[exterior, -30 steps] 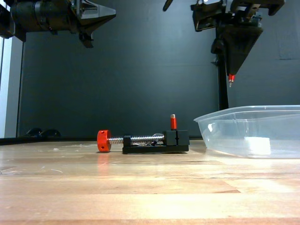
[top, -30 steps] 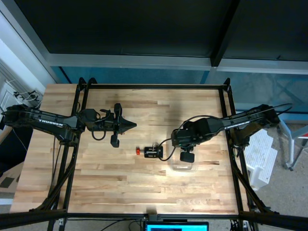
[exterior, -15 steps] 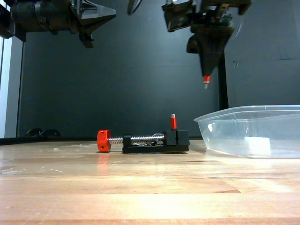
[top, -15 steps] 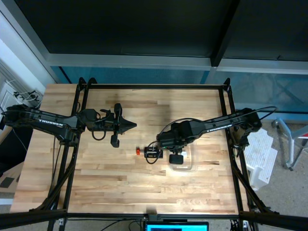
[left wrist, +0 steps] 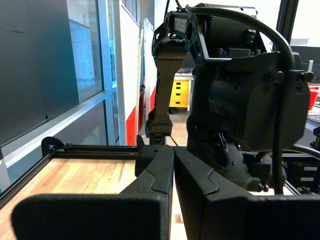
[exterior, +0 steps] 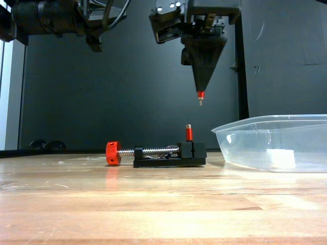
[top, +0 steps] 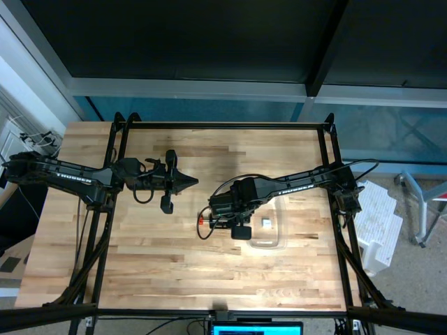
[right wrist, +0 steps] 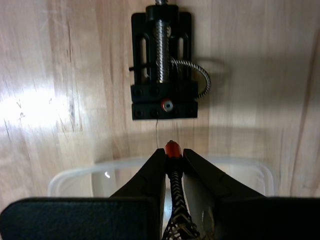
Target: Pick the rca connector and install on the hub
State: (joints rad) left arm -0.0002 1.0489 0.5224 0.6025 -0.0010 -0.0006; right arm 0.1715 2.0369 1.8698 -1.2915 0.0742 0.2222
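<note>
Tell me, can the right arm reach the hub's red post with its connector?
Probably yes: the right gripper holds the rca connector in open air above the red post on the hub, slightly toward the tray, nothing between. The left gripper hangs parked far left.

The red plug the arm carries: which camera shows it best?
The right wrist view: the rca connector shows close up, pinched between the fingers of the right gripper. The low view shows it small, hanging above the hub; the high view hides it. The left gripper, parked left, sees none of it.
</note>
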